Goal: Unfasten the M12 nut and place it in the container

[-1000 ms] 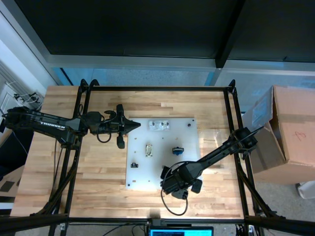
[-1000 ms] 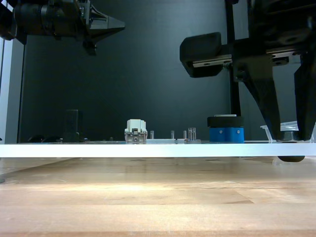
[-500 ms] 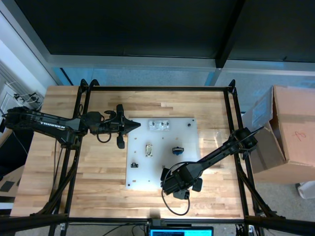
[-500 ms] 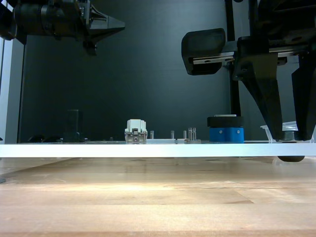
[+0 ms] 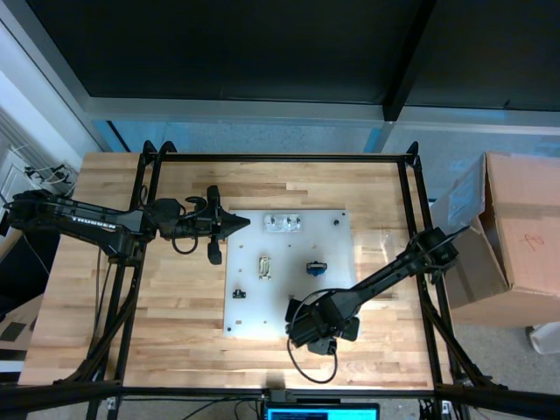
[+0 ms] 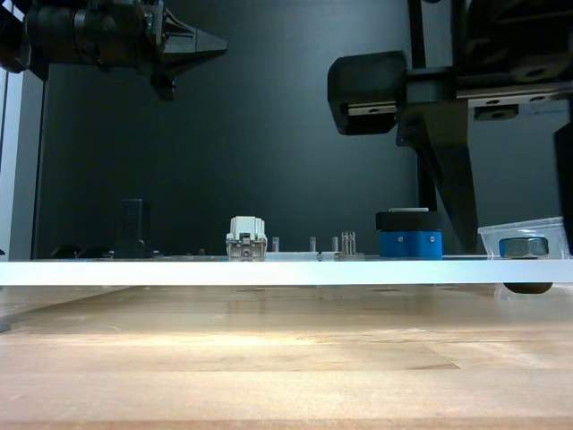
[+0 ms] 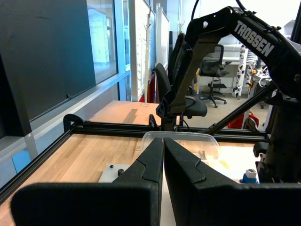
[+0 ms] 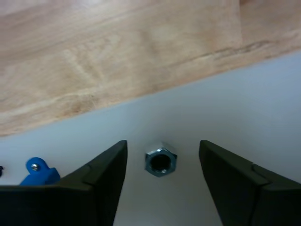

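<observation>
High view: the left gripper hangs over the far left edge of the white board. The right gripper sits over the near right edge, hiding the nut.

Low view: the silver M12 nut sits low, apparently on its stud with no ribs showing. It stands in front of the clear container, not inside it.

Left wrist view: the left fingers are pressed together, empty.

Right wrist view: the right fingers are spread wide either side of the nut, not touching it. If they close off-centre, they would likely catch only its corners and slip. If they reach too low, they could scrape the board.
</observation>
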Available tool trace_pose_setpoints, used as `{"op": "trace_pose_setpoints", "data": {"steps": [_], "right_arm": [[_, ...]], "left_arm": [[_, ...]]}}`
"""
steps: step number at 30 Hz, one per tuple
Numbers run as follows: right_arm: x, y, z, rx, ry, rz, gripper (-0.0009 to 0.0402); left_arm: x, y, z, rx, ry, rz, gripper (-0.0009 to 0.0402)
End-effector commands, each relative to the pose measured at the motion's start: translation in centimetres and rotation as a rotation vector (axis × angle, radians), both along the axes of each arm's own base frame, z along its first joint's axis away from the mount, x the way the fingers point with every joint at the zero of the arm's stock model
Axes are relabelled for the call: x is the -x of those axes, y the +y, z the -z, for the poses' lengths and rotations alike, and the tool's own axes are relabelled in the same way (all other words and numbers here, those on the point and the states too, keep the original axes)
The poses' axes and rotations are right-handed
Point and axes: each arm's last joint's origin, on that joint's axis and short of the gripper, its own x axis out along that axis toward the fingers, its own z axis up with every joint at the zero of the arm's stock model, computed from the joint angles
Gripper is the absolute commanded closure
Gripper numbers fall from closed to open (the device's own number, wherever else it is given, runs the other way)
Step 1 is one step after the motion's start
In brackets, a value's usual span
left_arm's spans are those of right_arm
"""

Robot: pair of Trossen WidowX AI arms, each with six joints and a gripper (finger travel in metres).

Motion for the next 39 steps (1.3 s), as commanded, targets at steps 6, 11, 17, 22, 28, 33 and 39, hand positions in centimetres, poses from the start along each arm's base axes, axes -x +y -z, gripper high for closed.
{"op": "trace_pose_setpoints", "data": {"steps": [6,11,17,22,28,33,39], "right_arm": [[0.8,-0.2,-1.9,-0.029,-0.004,0.192,0.0196],[1.3,-0.4,-3.0,-0.079,0.001,0.654,0.0273],[2.0,-1.2,-4.9,-0.148,0.009,1.260,0.0377],[2.4,-1.4,-6.0,-0.204,0.008,1.479,0.0388],[2.1,-0.9,-5.1,-0.290,0.071,1.495,0.0394],[2.1,-0.8,-3.0,-0.309,0.088,1.511,0.0394],[1.9,-0.5,-1.3,-0.311,0.082,1.502,0.0394]], "left_arm": [[0.0,0.0,0.0,0.000,0.000,0.000,0.0393],[0.0,0.0,0.0,0.000,0.000,0.000,0.0393],[0.0,0.0,0.0,0.000,0.000,0.000,0.0393],[0.0,0.0,0.0,0.000,0.000,0.000,0.0393],[0.0,0.0,0.0,0.000,0.000,0.000,0.0393],[0.0,0.0,0.0,0.000,0.000,0.000,0.0393],[0.0,0.0,0.0,0.000,0.000,0.000,0.0393]]}}
